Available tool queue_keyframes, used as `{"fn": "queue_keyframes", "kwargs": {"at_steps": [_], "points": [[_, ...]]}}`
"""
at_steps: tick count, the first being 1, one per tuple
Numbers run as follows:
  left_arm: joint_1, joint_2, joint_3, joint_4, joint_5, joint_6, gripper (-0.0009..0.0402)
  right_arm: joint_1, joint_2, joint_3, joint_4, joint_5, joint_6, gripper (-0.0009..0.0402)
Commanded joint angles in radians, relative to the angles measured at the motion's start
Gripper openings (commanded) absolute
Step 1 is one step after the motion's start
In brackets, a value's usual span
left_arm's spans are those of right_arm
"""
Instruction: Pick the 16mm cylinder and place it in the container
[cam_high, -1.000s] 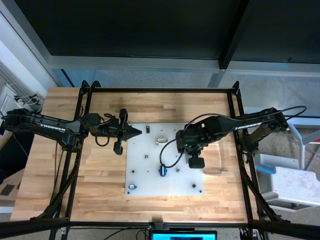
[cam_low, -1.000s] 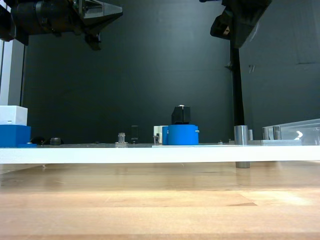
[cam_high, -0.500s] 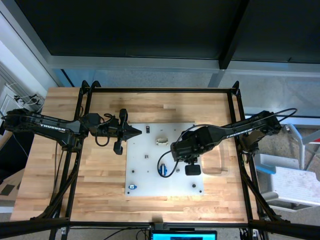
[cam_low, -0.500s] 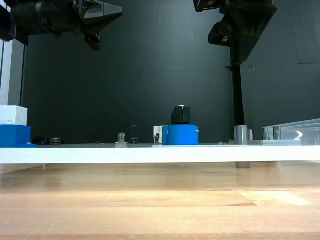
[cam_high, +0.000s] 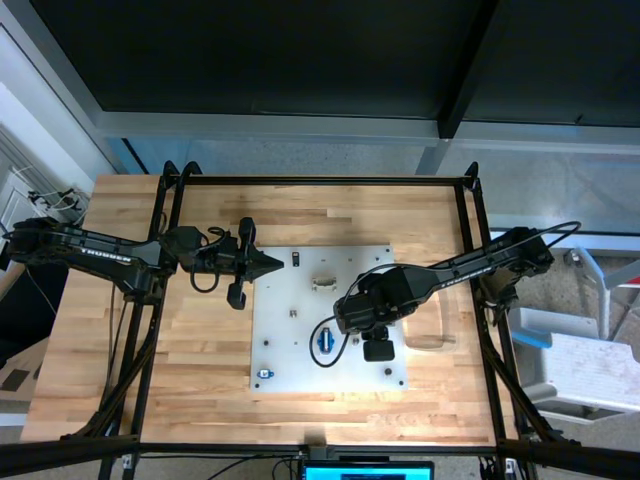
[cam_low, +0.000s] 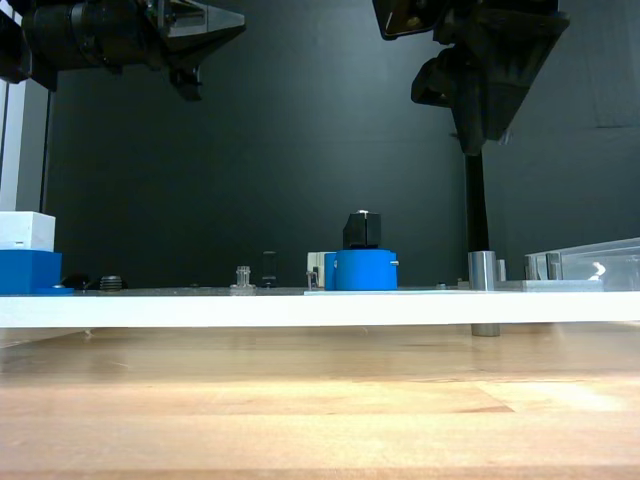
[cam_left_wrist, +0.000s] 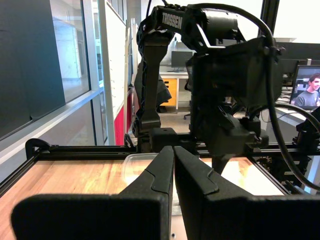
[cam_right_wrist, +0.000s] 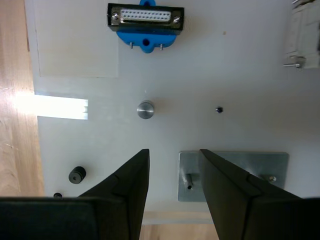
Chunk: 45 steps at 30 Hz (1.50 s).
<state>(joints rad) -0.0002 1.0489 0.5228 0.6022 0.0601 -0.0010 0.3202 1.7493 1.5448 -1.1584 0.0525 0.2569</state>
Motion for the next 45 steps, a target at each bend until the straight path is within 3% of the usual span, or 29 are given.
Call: {"fn": "queue_keyframes", "kwargs": {"at_steps": [1, 23, 45], "points": [[0.0, 0.0, 0.0, 0.001, 0.0, 0.0, 0.0, 0.007, 0.016, 0.0, -0.002, 0.009, 0.001, 0.0149], [0.0, 0.0, 0.0, 0.0, 0.0, 0.0, 0.0, 0.031, 0.118, 0.0, 0.07, 0.008, 0.018, 0.0175], [0.0, 0.0, 0.0, 0.0, 0.0, 0.0, 0.0, 0.042, 0.173, -0.038, 0.153, 0.008, 0.018, 0.0173]]}}
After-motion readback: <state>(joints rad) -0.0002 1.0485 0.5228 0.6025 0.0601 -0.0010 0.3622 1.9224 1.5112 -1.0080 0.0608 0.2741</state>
